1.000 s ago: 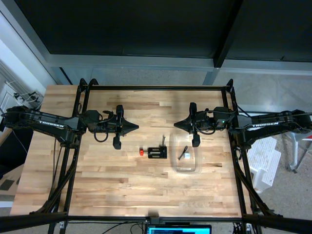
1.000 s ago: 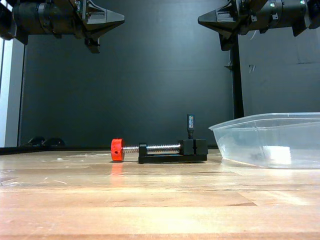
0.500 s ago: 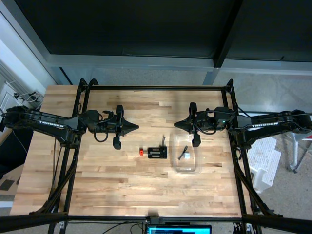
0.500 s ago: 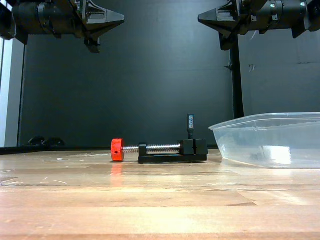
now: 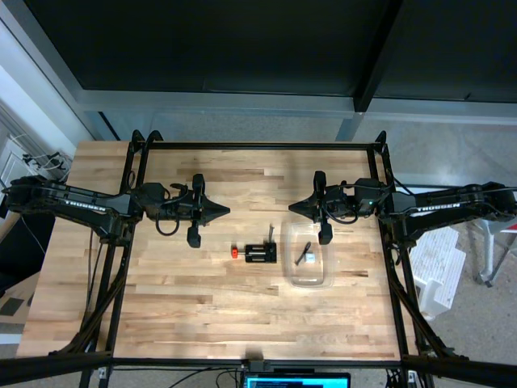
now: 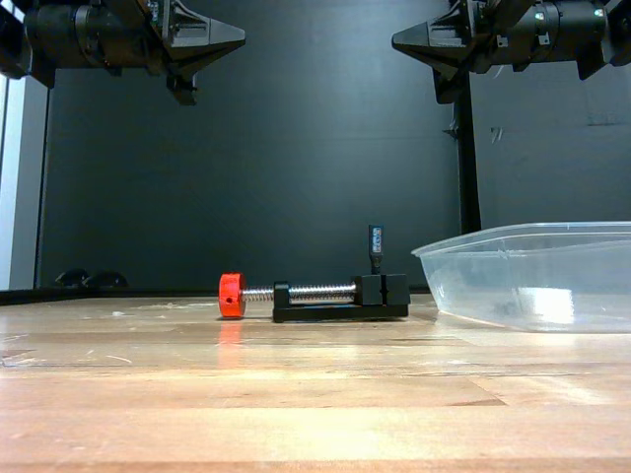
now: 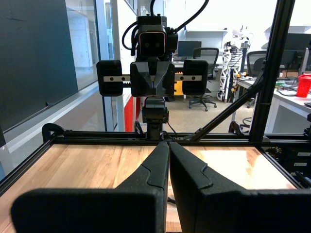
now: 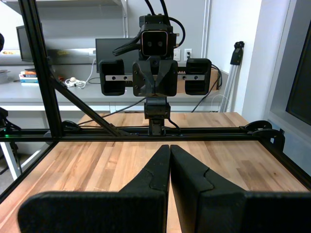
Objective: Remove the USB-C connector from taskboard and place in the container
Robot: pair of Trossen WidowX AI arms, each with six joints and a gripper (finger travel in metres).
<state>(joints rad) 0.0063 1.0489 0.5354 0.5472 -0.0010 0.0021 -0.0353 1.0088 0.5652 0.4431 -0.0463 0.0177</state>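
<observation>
1. Nearest, right of centre in the high view: the container, a clear tray. It held a dark stick touching a pale square piece. Couldn't tell what the stick was.
2. Just left of it, not touching: the taskboard, red knob on its left end. The USB-C connector stood upright in the taskboard's end nearer the container. Not yet pulled, by my read.
3. Further back & well above the table: left gripper at centre-left, right gripper at centre-right. Both had fingers pressed together, nothing held, tips facing each other.
4. Risks: the connector was thin, so an off-centre pinch could've slipped or tilted it. If the clamp held tight, a pull could've lifted or dragged the whole taskboard, as nothing seemed to pin it. With the tray that close, a sideways drag could've knocked it. Letting go over the rim could've sent the piece onto the table.
5. Writing: "TROSSEN" in white on the left arm & right arm. Pale marks on the connector were too small to read.
</observation>
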